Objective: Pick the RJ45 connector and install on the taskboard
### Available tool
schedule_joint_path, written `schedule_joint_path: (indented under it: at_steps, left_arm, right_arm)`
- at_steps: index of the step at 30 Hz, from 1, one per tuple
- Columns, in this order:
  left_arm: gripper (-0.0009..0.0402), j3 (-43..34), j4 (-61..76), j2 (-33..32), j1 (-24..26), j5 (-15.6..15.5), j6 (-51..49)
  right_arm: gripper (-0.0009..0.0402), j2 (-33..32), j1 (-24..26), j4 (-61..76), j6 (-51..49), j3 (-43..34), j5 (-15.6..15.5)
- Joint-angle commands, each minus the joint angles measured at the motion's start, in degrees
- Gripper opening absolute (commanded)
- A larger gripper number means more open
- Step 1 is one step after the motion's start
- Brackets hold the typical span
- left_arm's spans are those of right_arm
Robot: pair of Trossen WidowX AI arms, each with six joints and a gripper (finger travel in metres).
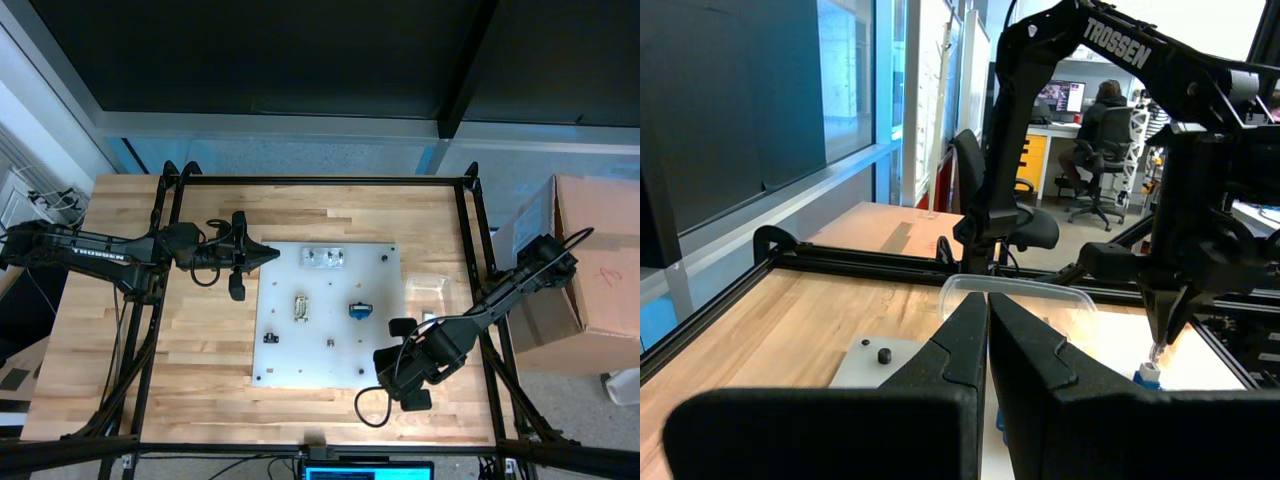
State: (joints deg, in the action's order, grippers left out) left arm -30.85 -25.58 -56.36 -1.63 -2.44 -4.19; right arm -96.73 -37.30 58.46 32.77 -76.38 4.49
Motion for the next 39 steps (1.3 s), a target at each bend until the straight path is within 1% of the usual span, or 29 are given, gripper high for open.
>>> schedule_joint_path:
  at_steps: [1,7,32,39]
  left_arm:
    - [0.0,-0.02,0.02,0.0,-0.02,0.02,0.0]
    - [0.0,-0.02,0.0,0.0,-0.02,0.02,0.0]
    - [0.0,-0.02,0.0,0.0,0.0,0.02,0.02]
    - [0.0,-0.02,0.0,0.0,-0.02,0.02,0.02]
  right_arm:
    - [0.0,0.0,-0.15,-1.84,0.0,1.03,-0.07]
    - [0.0,0.0,-0.37,-3.15,0.5,2.4,-0.04]
    - [0.0,0.33,-0.42,-2.71,0.24,2.78,0.57]
    - [0.0,-0.42,-0.33,-3.52,-0.15,2.78,0.68]
